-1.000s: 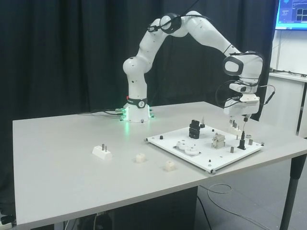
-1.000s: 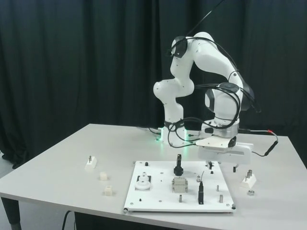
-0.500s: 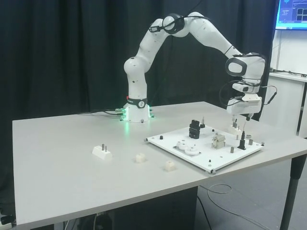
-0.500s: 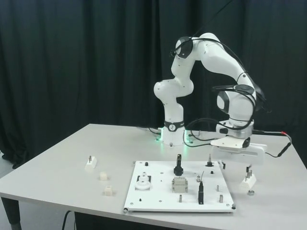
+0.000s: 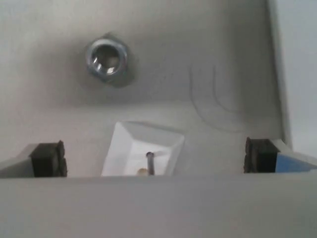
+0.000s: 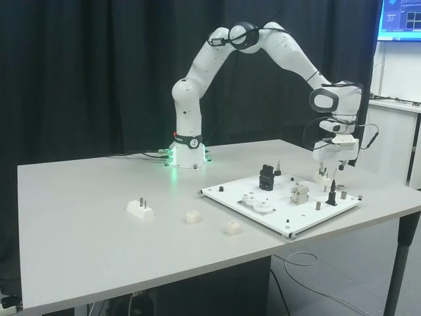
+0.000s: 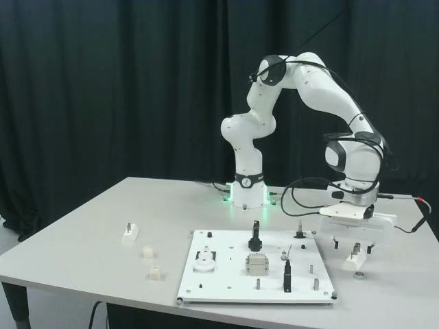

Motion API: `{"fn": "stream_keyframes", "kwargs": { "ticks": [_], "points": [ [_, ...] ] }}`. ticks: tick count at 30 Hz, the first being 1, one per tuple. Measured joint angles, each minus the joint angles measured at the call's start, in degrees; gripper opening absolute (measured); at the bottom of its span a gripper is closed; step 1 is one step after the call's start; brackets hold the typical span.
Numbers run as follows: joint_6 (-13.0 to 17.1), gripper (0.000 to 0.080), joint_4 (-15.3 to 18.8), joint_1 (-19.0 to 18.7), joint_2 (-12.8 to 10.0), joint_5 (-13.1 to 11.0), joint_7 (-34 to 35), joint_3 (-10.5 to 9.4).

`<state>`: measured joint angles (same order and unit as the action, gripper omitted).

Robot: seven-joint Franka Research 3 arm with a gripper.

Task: Pick round peg 1.

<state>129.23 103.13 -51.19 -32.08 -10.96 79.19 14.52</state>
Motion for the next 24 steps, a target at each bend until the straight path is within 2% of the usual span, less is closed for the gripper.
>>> {"fn": "stream_keyframes", "kwargs": {
  "ticks": [14, 24],
  "points": [
    [1.0, 0.0800, 1.2, -0.4, -0.8, -0.2, 0.5, 0.08],
    [2.4, 0.0800, 2.6, -0.5, -1.1, -1.9, 0.5, -0.01]
  ]
}}
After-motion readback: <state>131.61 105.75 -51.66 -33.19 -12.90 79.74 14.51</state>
